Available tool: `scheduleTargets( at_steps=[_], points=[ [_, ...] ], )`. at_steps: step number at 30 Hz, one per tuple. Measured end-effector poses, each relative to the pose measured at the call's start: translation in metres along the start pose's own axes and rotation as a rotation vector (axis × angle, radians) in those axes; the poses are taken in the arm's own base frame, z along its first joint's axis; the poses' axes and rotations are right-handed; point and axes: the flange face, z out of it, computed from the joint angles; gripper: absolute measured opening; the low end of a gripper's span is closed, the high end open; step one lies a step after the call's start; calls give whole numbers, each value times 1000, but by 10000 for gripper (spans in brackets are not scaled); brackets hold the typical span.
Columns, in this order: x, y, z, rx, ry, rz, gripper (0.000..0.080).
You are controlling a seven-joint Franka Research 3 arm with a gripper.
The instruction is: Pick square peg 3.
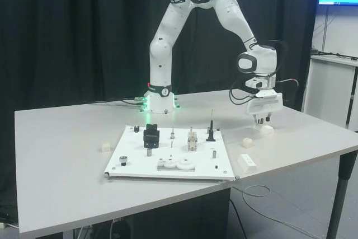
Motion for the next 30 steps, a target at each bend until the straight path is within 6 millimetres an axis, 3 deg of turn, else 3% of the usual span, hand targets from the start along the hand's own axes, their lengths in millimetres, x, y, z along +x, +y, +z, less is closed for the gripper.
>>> scheduleTargets(
  at_steps=[5,6,15,16,30],
  points=[
    [0,0,0,-5,-3,0,516],
    [0,0,0,-6,-3,0,296],
    [0,0,0,-8,-4,2,296],
    [0,0,0,-9,-4,2,110],
    [7,-2,-15,4,-18,14,114]
  ],
)
